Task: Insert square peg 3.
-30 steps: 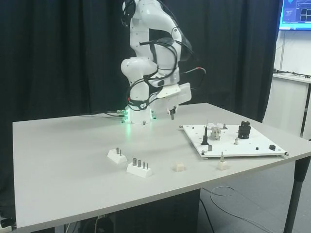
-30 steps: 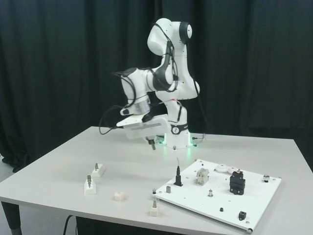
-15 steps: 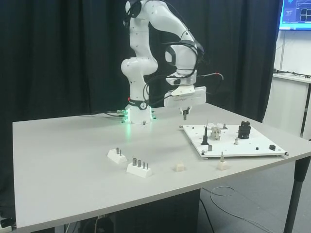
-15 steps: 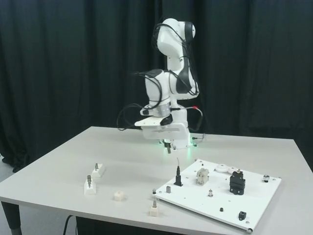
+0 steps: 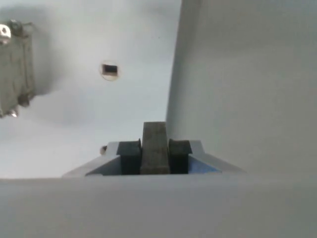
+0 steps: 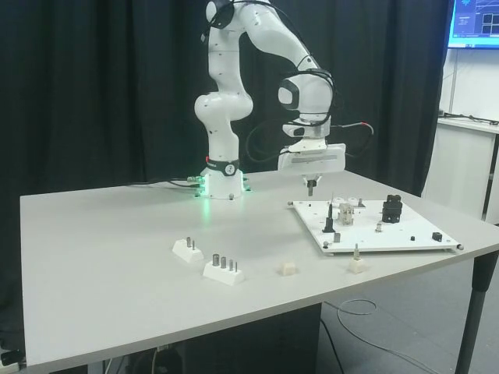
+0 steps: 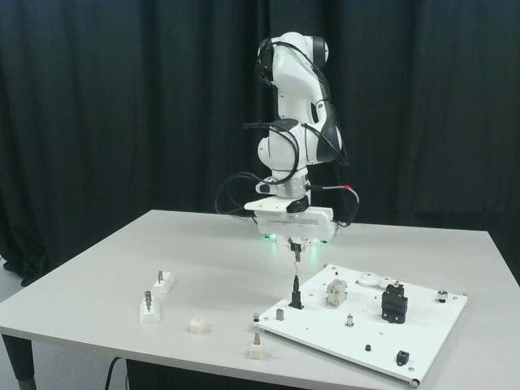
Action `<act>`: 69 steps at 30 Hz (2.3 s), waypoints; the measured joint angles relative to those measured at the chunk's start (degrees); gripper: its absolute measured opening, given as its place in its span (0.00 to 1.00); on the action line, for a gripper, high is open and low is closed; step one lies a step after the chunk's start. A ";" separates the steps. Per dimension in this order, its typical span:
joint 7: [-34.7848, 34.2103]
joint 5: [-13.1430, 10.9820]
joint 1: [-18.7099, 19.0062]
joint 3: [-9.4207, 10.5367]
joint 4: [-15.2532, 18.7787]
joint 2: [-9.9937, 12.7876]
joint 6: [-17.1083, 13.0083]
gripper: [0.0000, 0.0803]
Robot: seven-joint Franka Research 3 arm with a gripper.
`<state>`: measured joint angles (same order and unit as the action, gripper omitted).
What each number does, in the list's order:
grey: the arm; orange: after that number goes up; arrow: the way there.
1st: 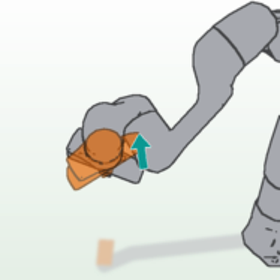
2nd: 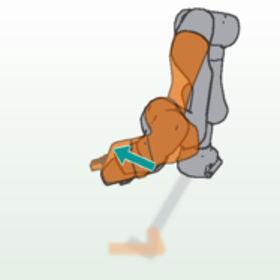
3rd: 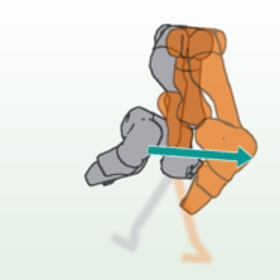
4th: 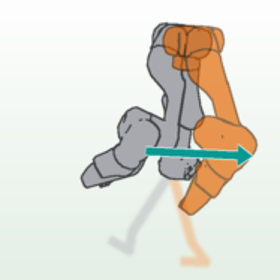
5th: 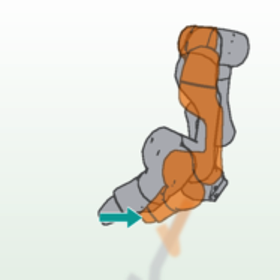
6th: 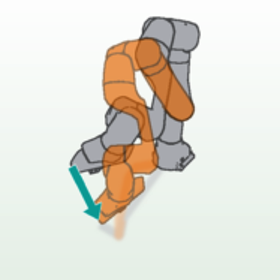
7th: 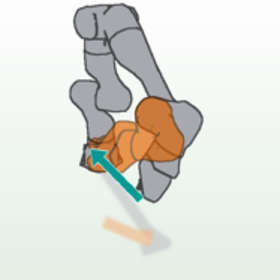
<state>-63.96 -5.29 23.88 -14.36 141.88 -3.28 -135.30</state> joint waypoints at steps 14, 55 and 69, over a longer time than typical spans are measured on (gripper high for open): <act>-12.90 3.63 1.29 3.62 0.61 3.24 -6.53 0.14; -16.47 8.16 0.90 6.39 0.51 10.99 -15.65 0.14; -16.47 8.88 0.32 6.39 0.51 12.28 -17.57 0.14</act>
<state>-80.43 3.59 24.20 -7.97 142.39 9.00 -152.88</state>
